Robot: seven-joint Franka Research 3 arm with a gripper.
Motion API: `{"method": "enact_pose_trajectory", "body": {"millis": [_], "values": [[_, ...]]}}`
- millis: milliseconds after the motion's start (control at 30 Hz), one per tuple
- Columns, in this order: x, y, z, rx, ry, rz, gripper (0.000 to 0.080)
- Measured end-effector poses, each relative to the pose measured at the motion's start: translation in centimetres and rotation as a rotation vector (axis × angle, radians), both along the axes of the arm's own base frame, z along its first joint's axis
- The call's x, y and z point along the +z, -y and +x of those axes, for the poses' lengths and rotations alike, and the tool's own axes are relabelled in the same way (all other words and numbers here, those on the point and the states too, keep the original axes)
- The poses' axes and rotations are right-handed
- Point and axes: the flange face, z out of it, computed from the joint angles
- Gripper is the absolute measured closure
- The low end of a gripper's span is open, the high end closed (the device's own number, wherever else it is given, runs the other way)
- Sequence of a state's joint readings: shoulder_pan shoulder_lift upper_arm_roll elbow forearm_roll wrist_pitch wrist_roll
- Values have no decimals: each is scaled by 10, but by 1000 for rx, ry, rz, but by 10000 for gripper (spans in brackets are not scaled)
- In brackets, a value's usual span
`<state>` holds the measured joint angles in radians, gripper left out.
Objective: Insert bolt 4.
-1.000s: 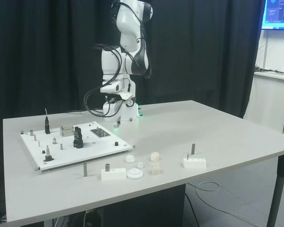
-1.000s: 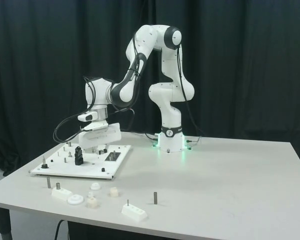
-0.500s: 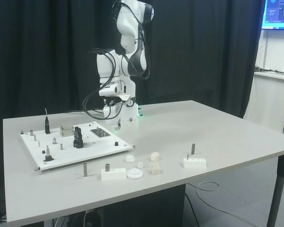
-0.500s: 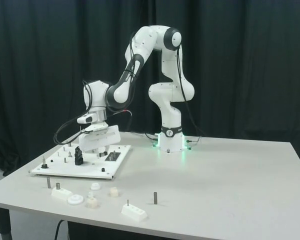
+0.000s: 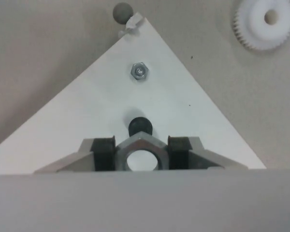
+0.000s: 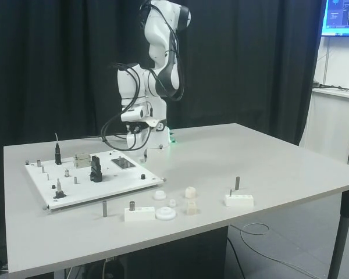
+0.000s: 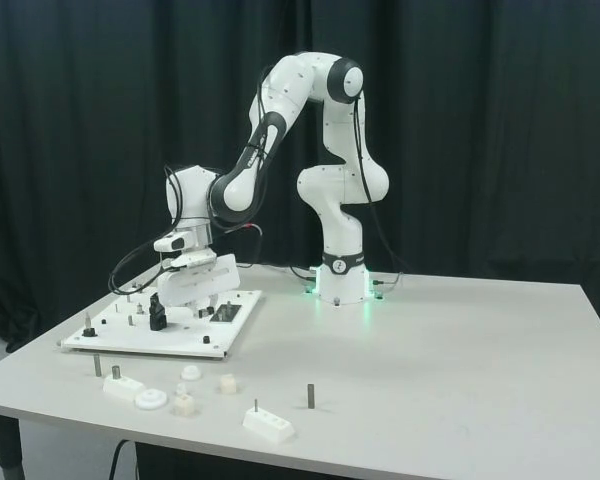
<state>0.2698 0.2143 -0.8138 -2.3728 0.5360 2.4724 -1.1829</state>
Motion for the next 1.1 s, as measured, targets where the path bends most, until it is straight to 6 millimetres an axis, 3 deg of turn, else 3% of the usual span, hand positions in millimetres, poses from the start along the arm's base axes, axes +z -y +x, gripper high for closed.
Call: {"method": "enact_pose_trajectory", "body": {"millis": [1100], "values": [[-30,4,-2,46,10,16,574]]}}
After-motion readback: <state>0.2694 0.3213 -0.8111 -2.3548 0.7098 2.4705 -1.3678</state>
